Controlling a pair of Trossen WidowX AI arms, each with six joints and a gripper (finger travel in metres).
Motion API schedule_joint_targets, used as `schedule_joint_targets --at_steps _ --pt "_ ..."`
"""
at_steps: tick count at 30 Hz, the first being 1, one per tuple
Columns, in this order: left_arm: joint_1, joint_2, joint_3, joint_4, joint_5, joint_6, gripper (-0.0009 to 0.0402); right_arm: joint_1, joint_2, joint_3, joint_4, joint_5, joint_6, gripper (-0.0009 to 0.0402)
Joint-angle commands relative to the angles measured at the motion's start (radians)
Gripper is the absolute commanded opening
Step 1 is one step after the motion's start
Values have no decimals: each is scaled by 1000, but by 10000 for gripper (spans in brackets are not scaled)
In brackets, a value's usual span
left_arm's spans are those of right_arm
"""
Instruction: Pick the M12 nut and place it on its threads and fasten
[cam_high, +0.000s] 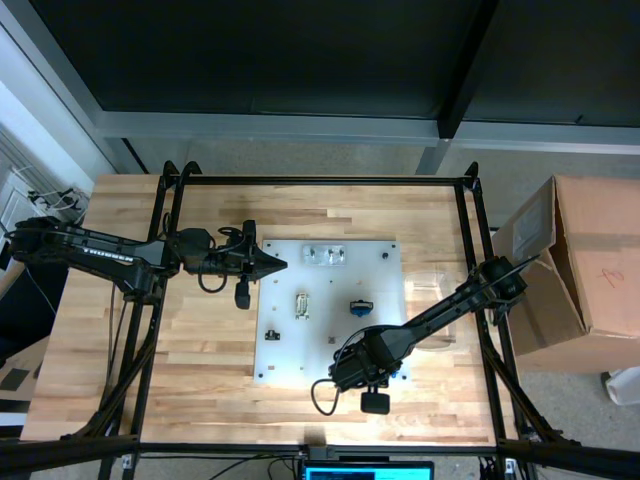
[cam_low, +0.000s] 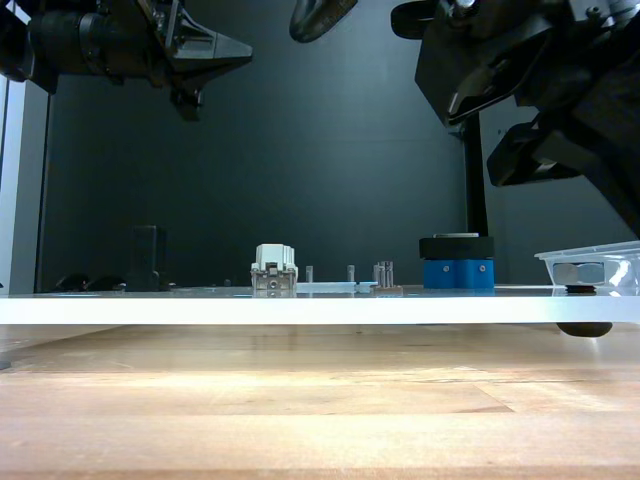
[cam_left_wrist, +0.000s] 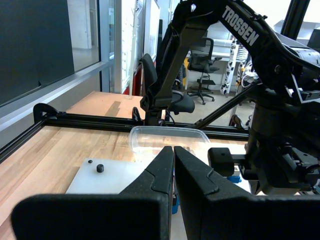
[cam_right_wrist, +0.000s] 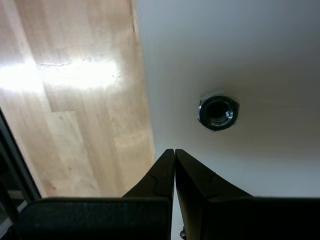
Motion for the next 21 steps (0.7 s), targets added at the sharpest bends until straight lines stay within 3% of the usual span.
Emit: schedule_joint_targets --at_steps 1,8,13,21 --pt "0 0 0 0 0 0 0 -1 -4 2 -12 38 8 0" --pt "0 0 0 0 0 0 0 -2 -23 2 -41 170 50 0" --pt "0 0 0 0 0 0 0 -2 -26 -1 -38 221 45 0" --pt "0 0 0 0 0 0 0 -2 -21 -16 8 218 27 0"
